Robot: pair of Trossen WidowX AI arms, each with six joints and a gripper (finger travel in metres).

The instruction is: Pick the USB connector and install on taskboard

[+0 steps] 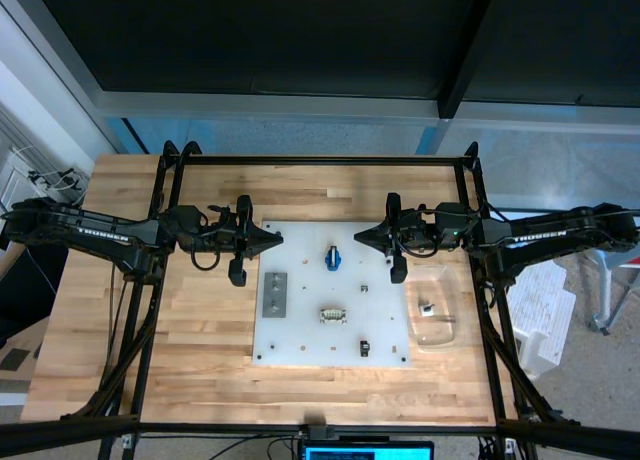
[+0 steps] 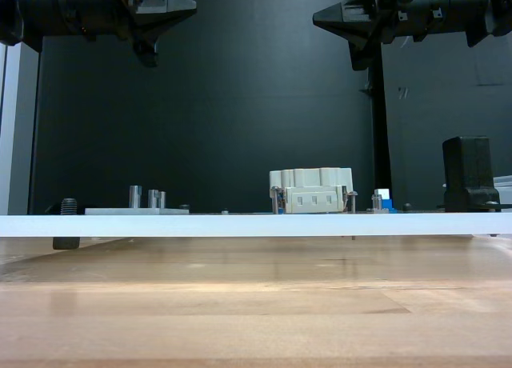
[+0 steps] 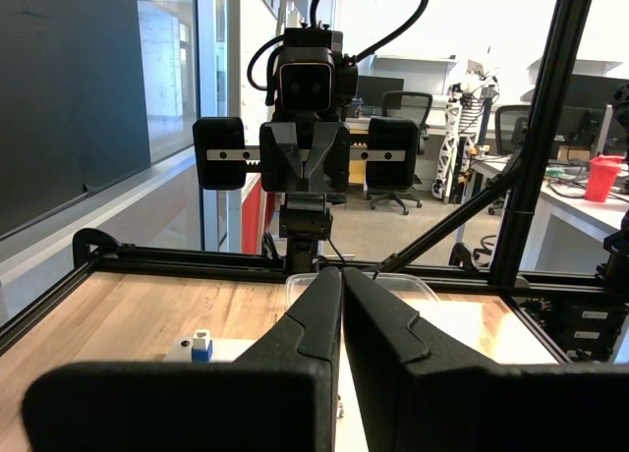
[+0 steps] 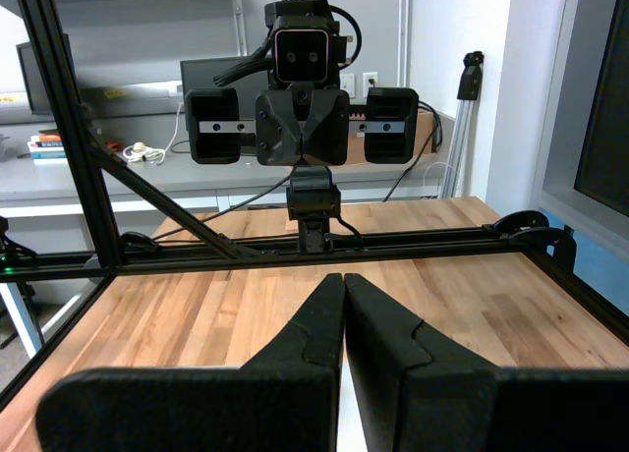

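The taskboard is a white square plate in the middle of the table, seen edge-on in the low view. A tiny black USB connector stands upright on it near its front right, apart from both grippers. My left gripper hovers high over the board's back left corner, fingers shut and empty. Facing it, my right gripper hangs over the back right part, also shut on nothing. Both show well above the board in the low view, left gripper and right gripper.
On the board sit a grey block, a blue part and a silvery multi-pin connector. A clear plastic tray lies right of the board with a tiny white piece in it. A black frame rings the table.
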